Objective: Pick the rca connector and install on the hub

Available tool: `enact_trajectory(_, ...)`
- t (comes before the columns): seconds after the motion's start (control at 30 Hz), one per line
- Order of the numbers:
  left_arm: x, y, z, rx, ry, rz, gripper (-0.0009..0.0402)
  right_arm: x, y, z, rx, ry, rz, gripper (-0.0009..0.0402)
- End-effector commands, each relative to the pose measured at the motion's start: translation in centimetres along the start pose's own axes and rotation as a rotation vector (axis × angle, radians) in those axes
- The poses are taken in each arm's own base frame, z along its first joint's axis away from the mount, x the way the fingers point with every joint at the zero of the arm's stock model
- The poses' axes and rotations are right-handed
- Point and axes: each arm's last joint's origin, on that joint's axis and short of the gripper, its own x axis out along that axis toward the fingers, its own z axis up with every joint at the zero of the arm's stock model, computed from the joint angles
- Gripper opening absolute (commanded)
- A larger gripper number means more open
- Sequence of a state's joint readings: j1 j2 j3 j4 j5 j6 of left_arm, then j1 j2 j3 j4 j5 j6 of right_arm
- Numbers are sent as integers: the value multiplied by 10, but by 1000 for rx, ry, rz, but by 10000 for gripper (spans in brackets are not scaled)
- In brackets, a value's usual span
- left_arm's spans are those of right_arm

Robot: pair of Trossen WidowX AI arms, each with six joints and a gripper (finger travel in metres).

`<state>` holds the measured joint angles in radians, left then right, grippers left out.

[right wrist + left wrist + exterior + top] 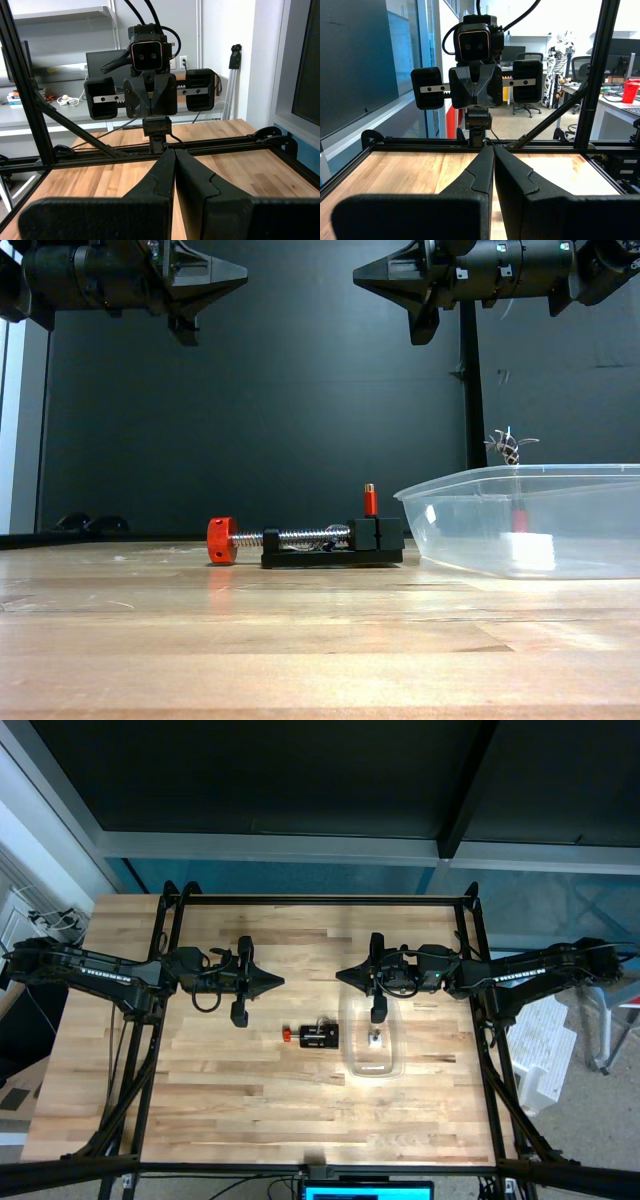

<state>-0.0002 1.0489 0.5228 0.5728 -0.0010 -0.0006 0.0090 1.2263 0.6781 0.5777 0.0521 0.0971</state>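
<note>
While the connector (375,1039) lies in the tray (352,1062) beside the hub (320,1038), left gripper (279,982) and right gripper (341,977) hover closed and empty over the surface (200,1100)

left hand (278,982) matte black, wedge-tipped | right hand (342,976) alike | cables (150,12) black

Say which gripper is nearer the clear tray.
The right gripper, shut, raised by the far end of the tray. The left gripper, also shut, hangs left of the hub, farther off.
</note>
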Motion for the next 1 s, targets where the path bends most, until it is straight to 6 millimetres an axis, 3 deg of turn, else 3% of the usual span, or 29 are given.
enact_trajectory(0.03,0,0,0,0,0,0,0,0,0,0,0,0,0,0)
enact_trajectory(0.77,0,0,0,0,0,0,0,0,0,0,2,1,-1,0)
enact_trajectory(1.0,0,0,0,0,0,0,0,0,0,-9,28,117,-17,0)
